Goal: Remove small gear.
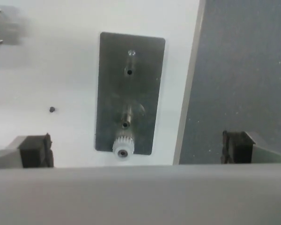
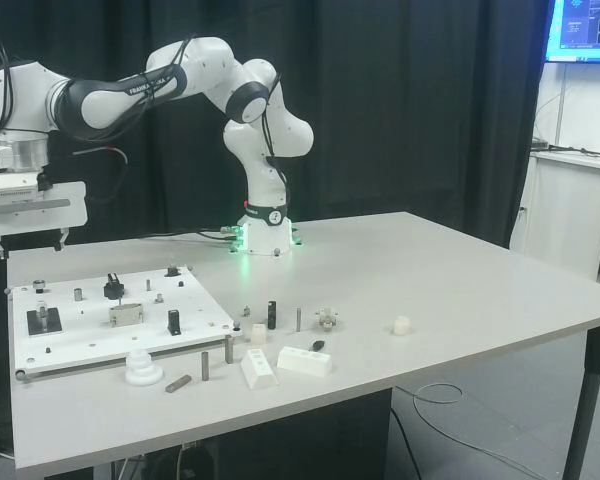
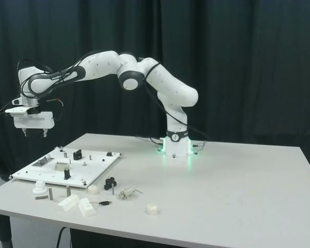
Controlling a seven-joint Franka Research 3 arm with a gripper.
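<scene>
End effector (image 1: 136,149) hangs high above the white board (image 2: 195,325), fingers spread wide and holding nothing. Small gear (image 1: 122,146) sits on the end peg of a grey metal plate (image 1: 147,56), at the board's edge by the grey worktop (image 2: 460,290). 2 other pegs stand bare. Looks like light, stiff white plastic, so I'd pinch it across the toothed rim, which should bite nicely, then pull straight up.
</scene>
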